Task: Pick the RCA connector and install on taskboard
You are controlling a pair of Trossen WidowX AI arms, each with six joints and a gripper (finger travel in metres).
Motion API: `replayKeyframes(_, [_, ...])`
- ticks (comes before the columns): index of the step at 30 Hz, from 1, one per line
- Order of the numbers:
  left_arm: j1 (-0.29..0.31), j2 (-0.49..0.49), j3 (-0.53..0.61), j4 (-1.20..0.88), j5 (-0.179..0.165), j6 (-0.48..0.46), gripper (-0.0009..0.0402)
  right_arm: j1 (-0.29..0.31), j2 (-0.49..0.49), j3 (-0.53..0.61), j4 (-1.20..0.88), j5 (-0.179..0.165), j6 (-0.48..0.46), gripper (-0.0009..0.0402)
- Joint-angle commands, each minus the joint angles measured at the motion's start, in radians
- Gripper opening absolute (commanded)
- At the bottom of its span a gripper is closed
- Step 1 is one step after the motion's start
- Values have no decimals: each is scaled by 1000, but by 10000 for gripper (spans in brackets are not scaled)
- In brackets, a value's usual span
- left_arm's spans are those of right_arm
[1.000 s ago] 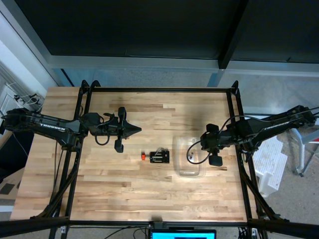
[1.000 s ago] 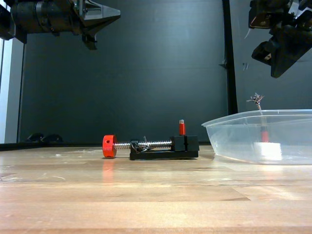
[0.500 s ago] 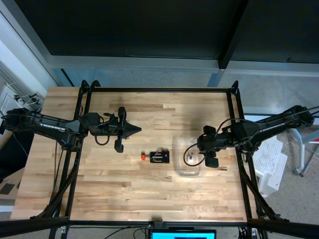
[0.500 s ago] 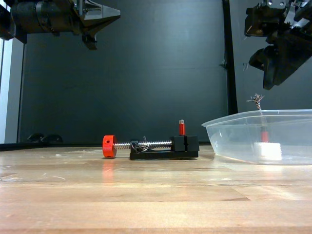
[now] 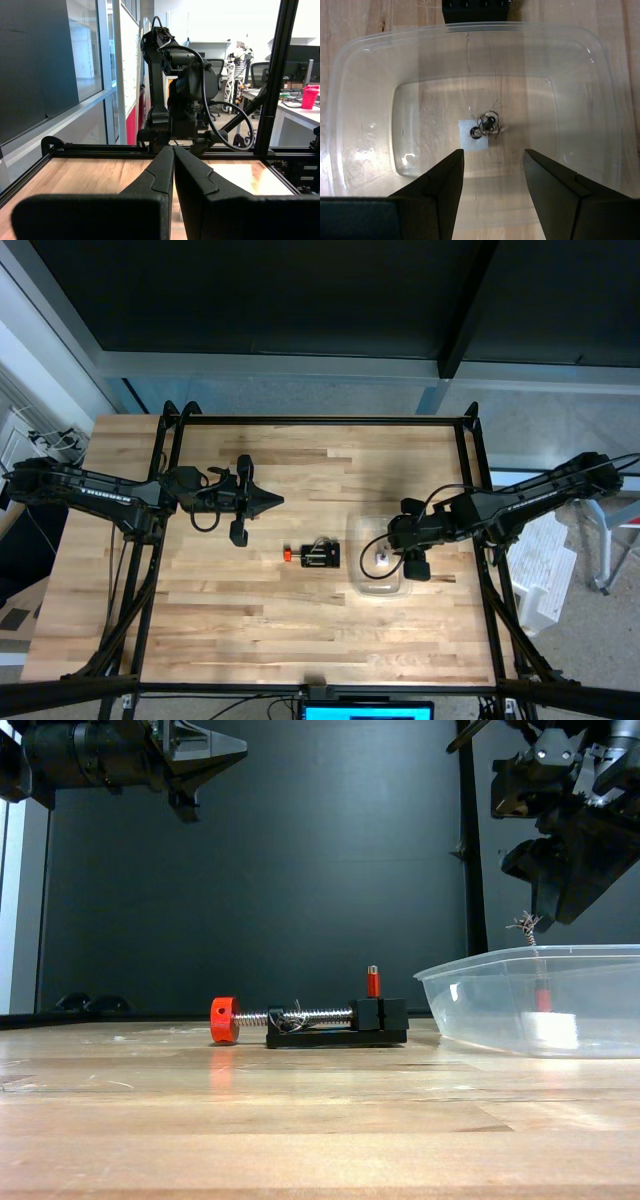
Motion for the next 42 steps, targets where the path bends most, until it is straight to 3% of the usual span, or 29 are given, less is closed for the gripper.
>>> replayKeyframes(1, [0,0,0,0,0,0,0,0,23,-5,25,0,-3,173])
replayKeyframes(42, [0,0,0,0,0,0,0,13,192,-74,225,-1,-10,185])
